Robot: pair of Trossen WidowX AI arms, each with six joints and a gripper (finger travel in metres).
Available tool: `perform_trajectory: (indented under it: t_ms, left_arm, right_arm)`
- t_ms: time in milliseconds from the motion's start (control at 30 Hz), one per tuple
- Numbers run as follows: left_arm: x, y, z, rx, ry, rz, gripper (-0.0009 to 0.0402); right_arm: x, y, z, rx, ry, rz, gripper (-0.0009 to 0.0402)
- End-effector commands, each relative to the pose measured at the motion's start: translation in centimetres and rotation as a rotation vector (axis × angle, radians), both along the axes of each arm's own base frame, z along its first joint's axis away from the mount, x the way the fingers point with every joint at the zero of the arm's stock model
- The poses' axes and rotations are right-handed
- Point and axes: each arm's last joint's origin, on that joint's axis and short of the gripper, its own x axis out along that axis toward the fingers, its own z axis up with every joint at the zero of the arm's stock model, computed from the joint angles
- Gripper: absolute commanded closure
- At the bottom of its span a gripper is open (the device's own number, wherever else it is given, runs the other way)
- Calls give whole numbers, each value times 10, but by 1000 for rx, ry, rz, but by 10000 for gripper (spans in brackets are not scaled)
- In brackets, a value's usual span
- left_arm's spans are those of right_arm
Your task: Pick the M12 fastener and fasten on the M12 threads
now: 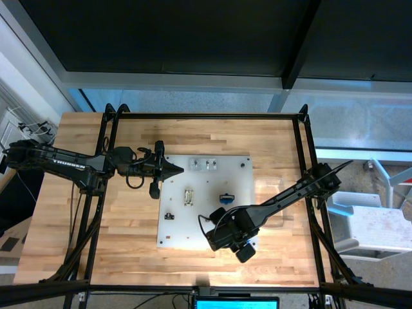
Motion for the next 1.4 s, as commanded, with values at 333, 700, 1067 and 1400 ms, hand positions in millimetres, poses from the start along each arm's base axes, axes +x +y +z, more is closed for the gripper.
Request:
perform_trajectory:
  t_ms: [333,700,1067,1400]
  left_arm:
    - [0,0,0,0,0,0,393]
    - [0,0,0,0,0,0,393]
    - [0,0,0,0,0,0,393]
    - [0,0,0,0,0,0,393]
  right_arm:
    - [-7,-3,5,-186,-50,805,226]
    - [-7,-2,5,-379,-158,1767,226]
    - [-6,-2,3,-445,-200,2145,230]
    - [-3,-10,0,-472,-190,2296,386]
